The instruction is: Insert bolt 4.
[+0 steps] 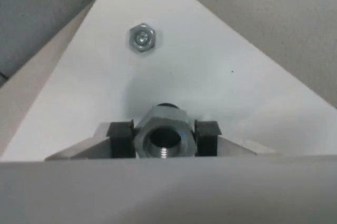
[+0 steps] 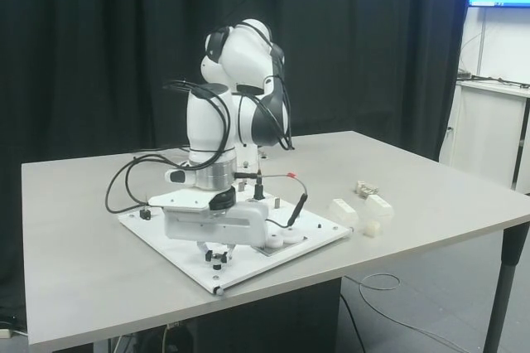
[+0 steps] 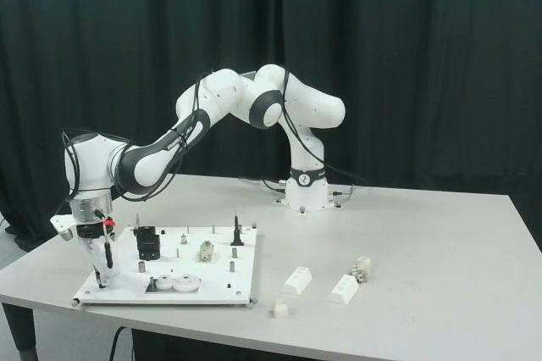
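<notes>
three small white blocks [image 3: 296,280] lie on the grey table [image 3: 423,242], black curtain [image 3: 406,56] behind.

Grey table [image 3: 440,234] — bears white board [image 3: 216,280], small white blocks [image 3: 296,280].

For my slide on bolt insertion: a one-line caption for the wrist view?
Gripper shut on bolt 4 above the white board, another bolt head beyond.
</notes>
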